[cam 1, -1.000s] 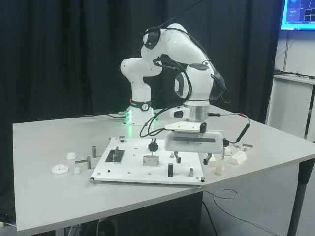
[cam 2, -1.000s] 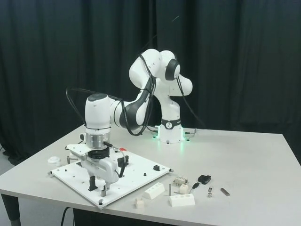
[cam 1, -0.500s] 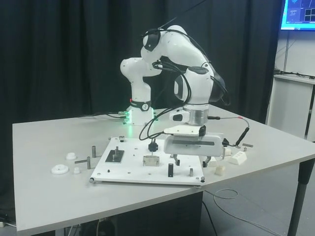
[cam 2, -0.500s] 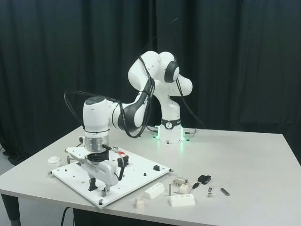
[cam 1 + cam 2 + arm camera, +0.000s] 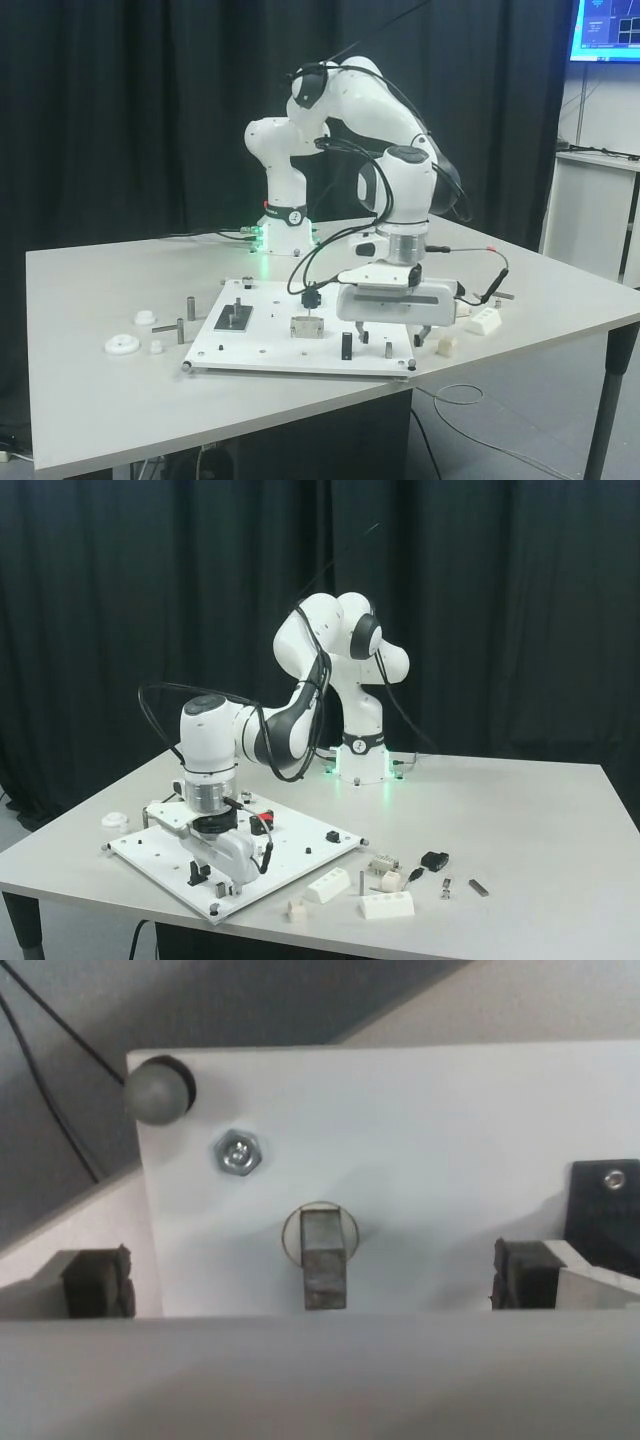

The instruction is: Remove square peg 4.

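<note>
The square peg [image 5: 324, 1260] is a short grey bar standing upright in a round socket near the front corner of the white board [image 5: 450, 1130]. In the room views the peg [image 5: 388, 349] [image 5: 220, 888] sits right under the hand. My gripper [image 5: 310, 1278] [image 5: 390, 340] [image 5: 222, 878] is open and low over the board, straddling the peg. One black finger pad [image 5: 95, 1282] is on one side of it and the other pad [image 5: 525, 1272] on the opposite side, both well apart from the peg.
A black peg [image 5: 346, 345] stands close beside the hand, with a metal block [image 5: 306, 326] and a black plate [image 5: 233, 317] farther along the board. A nut [image 5: 240, 1152] and grey foot [image 5: 158, 1088] mark the corner. White blocks [image 5: 484, 321] and small parts [image 5: 385, 905] lie on the table.
The hand has shifted toward the board's front corner and come down, so its open fingers now straddle the square peg.
</note>
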Available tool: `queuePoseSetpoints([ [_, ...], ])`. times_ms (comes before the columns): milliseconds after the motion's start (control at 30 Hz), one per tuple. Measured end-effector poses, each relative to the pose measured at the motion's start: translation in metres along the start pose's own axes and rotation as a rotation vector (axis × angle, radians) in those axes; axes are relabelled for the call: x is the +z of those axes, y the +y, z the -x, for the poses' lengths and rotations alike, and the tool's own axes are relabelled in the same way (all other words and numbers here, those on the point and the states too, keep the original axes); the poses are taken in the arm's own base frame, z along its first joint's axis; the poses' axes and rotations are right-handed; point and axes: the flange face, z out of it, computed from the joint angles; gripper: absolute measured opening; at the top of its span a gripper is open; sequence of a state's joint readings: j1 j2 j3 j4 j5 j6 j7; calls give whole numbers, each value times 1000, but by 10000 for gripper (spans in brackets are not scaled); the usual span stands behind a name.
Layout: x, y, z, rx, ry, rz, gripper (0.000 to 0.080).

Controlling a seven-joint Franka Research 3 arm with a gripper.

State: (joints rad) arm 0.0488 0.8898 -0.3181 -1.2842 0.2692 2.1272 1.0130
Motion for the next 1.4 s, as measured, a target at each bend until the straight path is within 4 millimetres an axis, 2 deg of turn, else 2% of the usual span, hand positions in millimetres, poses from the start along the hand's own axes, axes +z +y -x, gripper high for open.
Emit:
queuePoseSetpoints([
  [533, 16, 1, 4, -3, -12, 18, 800],
  [567, 16, 1, 4, -3, -12, 18, 706],
  [733, 16, 1, 4, -3, -12, 18, 706],
  [767, 16, 1, 4, -3, -12, 18, 521],
  [967, 16, 1, 4, -4, -11, 17, 521],
  [1000, 16, 1, 3, -6, -11, 17, 332],
  [1033, 16, 1, 3, -8, -10, 17, 332],
  [1067, 16, 1, 2, -10, -9, 19, 174],
  [1200, 16, 2, 0, -11, -10, 22, 174],
  [1233, 16, 2, 0, -13, -10, 22, 96],
  [1400, 15, 3, 0, -13, -10, 22, 96],
])
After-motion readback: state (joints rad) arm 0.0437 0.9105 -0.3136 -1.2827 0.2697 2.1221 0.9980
